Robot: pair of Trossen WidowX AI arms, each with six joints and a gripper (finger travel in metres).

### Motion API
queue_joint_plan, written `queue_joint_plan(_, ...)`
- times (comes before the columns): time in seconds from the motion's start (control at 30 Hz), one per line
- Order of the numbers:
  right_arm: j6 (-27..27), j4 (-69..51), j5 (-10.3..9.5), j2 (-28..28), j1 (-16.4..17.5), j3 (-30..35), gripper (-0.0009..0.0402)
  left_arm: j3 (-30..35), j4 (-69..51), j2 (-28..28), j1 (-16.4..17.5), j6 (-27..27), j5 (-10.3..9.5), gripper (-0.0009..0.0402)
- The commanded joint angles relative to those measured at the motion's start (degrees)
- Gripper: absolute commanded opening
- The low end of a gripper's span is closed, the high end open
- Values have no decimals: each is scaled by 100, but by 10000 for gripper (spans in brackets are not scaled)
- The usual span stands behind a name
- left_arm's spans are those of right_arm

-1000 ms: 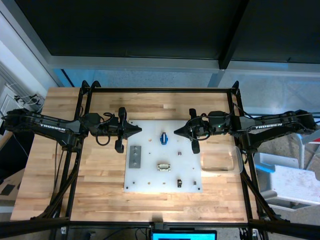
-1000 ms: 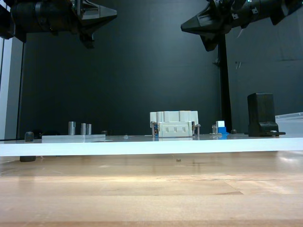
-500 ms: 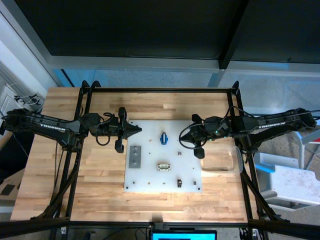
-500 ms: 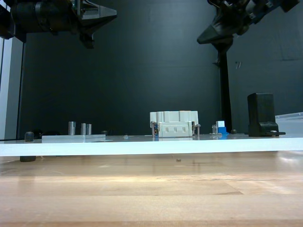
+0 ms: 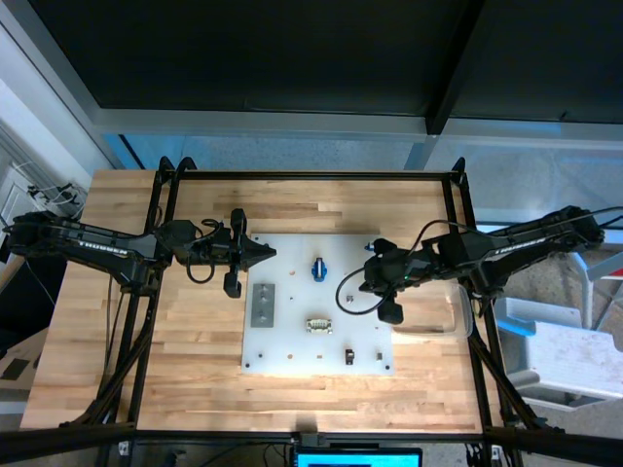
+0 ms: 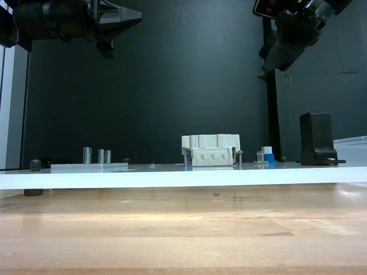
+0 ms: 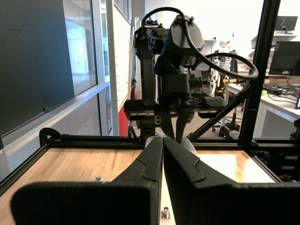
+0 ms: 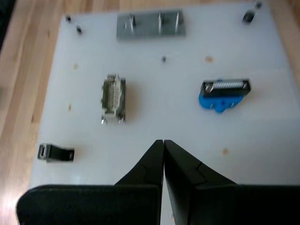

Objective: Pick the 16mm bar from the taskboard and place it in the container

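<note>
The taskboard is a white square plate in the middle of the table. Its grey metal block holds three upright metal bars; I cannot tell which is the 16mm bar. The container, a clear tray, lies just off the board's right edge. My right gripper hangs shut and empty, tilted down over the board's right part, well above it and far from the bars. My left gripper is shut and empty, held high over the board's far left corner.
The board also carries a blue piece, a silver connector and a black part. A black frame runs round the table.
The right arm has pitched its gripper downward and brought it nearer over the board's right side. The left arm has not moved.
</note>
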Motion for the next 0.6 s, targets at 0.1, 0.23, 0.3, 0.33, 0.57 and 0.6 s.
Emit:
queue_joint_plan(0.1,94,-334,2,350,260,317,0,0,0,2,0,0,2,0)
queue_joint_plan(0.23,236,-501,2,564,382,428,0,0,2,2,2,0,2,0)
queue_joint_plan(0.3,339,-527,2,654,435,446,0,0,0,2,0,0,2,0)
queue_joint_plan(0.33,374,-527,2,682,472,448,0,0,2,2,2,0,2,0)
queue_joint_plan(0.57,675,-577,-2,896,710,455,0,0,0,2,2,0,2,0)
queue_joint_plan(0.6,699,-627,-4,907,715,463,0,0,0,2,0,0,2,0)
